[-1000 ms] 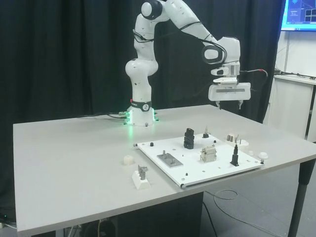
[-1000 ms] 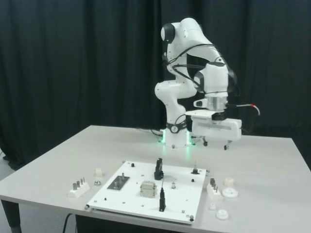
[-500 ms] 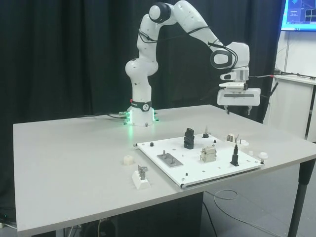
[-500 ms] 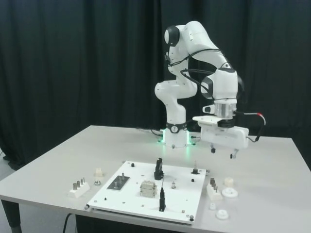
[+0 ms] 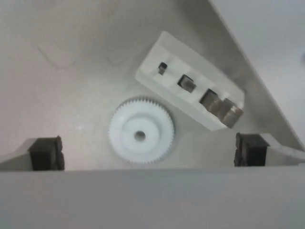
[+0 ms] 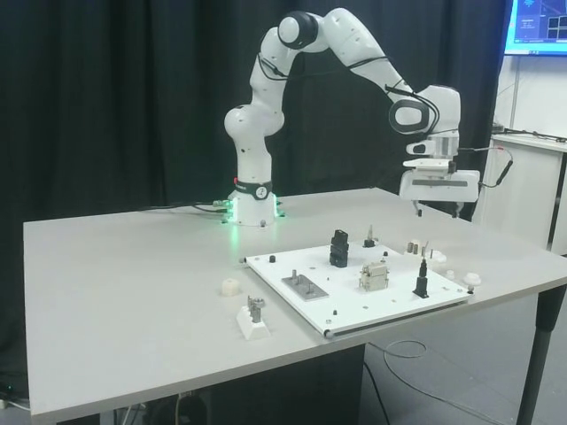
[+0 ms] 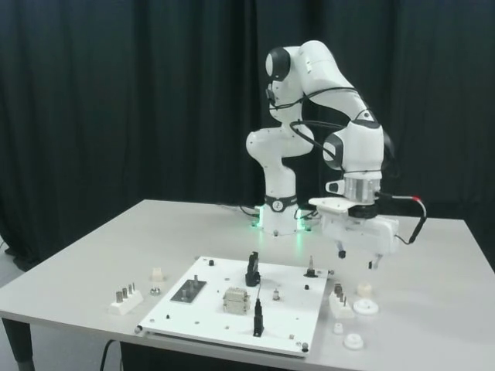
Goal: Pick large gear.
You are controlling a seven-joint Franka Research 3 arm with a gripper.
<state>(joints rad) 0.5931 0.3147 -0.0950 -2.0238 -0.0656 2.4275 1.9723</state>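
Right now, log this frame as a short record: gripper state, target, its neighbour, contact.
gripper: open, empty, above the table
target: large gear, white, lying flat on the table between the fingertips in the wrist view
neighbour: white block holding pegs, beside the gear, apart from it
contact: none yet, gripper hangs well above the gear in room views
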